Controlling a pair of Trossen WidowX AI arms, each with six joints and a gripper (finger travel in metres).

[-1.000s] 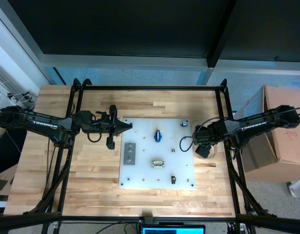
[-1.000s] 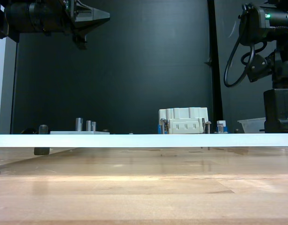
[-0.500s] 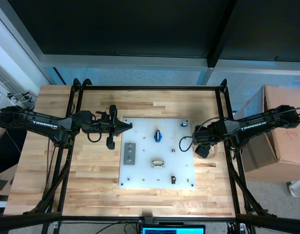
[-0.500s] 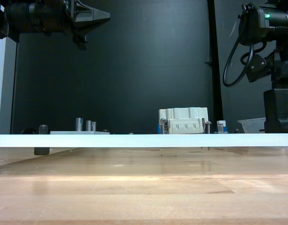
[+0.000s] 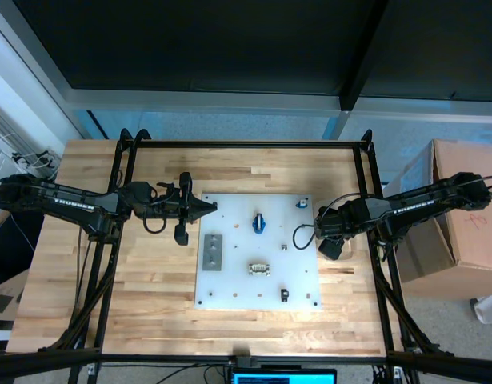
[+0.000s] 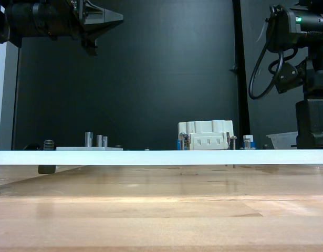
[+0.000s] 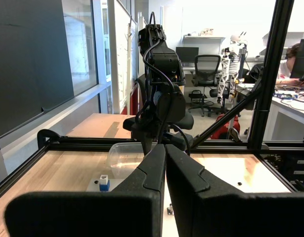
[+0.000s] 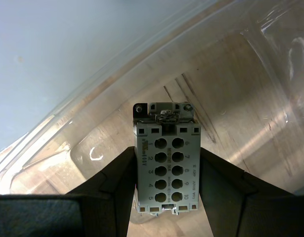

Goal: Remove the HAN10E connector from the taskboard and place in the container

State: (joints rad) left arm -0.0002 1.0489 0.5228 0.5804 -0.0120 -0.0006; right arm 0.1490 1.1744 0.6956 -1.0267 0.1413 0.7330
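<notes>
The connector (image 8: pixel 164 163), its ten numbered holes facing the camera, is clamped between the fingers of the right end effector (image 8: pixel 165 157). It hangs over the clear plastic container (image 8: pixel 240 89), just off the right edge of the white board (image 5: pixel 230 280). The left end effector (image 7: pixel 165 154) hovers high above the board's far left corner, fingers pressed together on nothing. A beige housing (image 5: pixel 259 270) sits on the board, which lies on the wooden desk (image 5: pixel 150 280).
</notes>
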